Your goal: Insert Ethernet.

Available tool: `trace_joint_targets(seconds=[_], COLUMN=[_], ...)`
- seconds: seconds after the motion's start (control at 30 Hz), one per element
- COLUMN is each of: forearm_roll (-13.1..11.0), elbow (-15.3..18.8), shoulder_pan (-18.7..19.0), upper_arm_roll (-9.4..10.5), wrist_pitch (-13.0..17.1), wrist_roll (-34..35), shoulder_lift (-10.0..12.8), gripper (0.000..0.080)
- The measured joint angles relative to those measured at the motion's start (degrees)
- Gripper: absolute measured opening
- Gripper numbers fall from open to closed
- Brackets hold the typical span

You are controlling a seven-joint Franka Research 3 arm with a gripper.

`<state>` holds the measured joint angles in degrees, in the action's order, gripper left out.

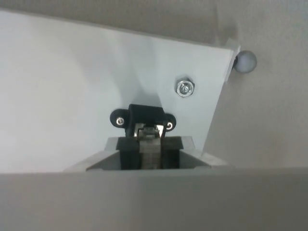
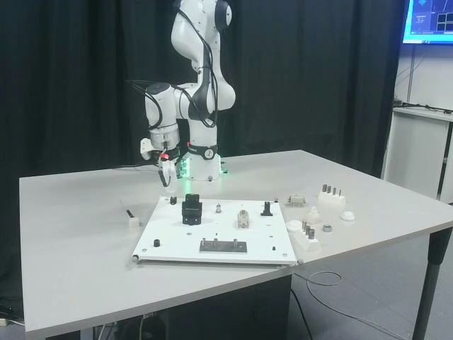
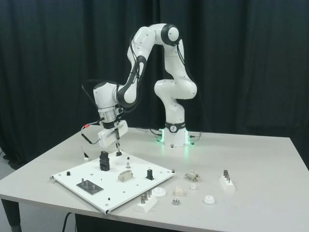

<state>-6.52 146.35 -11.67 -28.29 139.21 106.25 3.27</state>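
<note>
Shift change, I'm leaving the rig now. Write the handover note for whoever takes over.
End effector: shut on the Ethernet plug.
Position: it hovers above the white board, over the black socket at the board's corner nearest the robot base.
Done: plug is grasped and roughly lined up with the socket.
Left: plug is not yet seated. Lower it into the socket, release, then retreat.

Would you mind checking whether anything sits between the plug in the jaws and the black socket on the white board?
Nothing visible does. The gripper holds the Ethernet plug just short of the black socket on the white board.
</note>
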Motion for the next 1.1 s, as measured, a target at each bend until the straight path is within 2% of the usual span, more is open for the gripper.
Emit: trace_joint_targets(seconds=[1.1], forearm_roll=[-1.1], elbow=[0.0], shoulder_pan=[0.0], upper_arm_roll=[-0.06], wrist_pitch=[0.4], wrist_roll=[-0.8], shoulder_lift=[0.2], gripper=[0.0087])
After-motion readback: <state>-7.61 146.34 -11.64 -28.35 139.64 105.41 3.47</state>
